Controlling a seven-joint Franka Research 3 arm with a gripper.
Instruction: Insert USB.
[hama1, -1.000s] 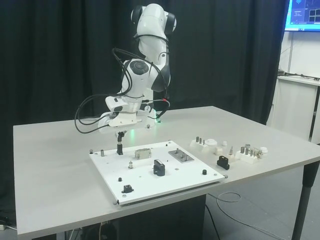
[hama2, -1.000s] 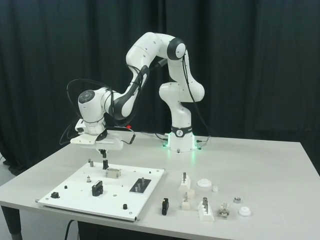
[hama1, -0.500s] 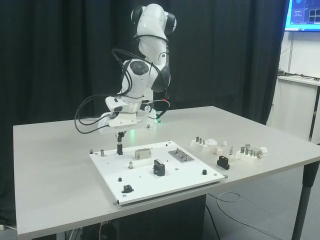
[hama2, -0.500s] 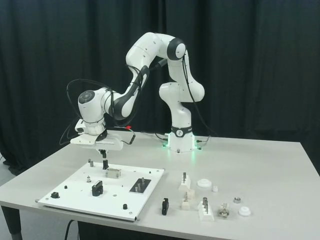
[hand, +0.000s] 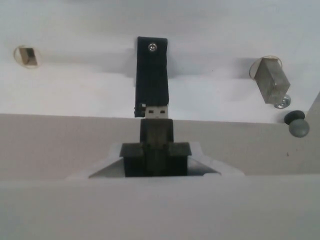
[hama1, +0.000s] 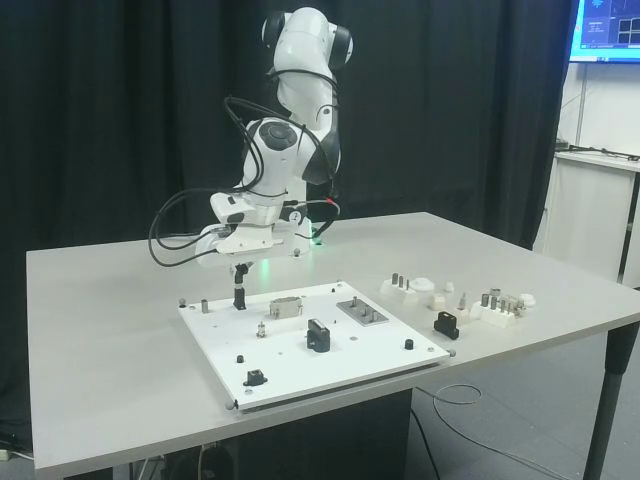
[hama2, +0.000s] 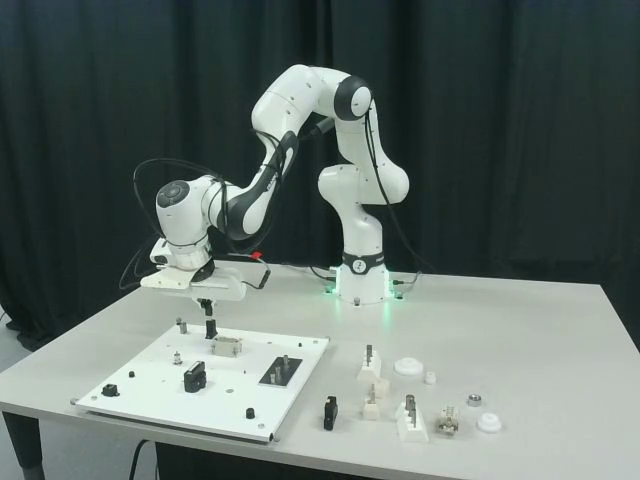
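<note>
In the wrist view my gripper (hand: 156, 150) is shut on a USB stick (hand: 158, 112), whose metal plug points down at one end of a long black socket block (hand: 152, 70) with a screw at its far end. I cannot tell whether the plug touches the block. That block stands upright on the white board (hama1: 330, 350) near its back left corner, as a small black post (hama1: 239, 294) just under my gripper (hama1: 240, 269). The second room view shows the same: my gripper (hama2: 204, 302) hangs over the black post (hama2: 211, 328) on the board (hama2: 150, 385).
A grey peg (hand: 270, 79) and a dark knob (hand: 296, 125) stand close by on the board. Further along sit a metal connector (hama1: 286, 306), a black block (hama1: 318, 334) and a grey plate (hama1: 362, 312). White part holders (hama1: 505, 303) and a black piece (hama1: 446, 323) lie on the table to the right.
</note>
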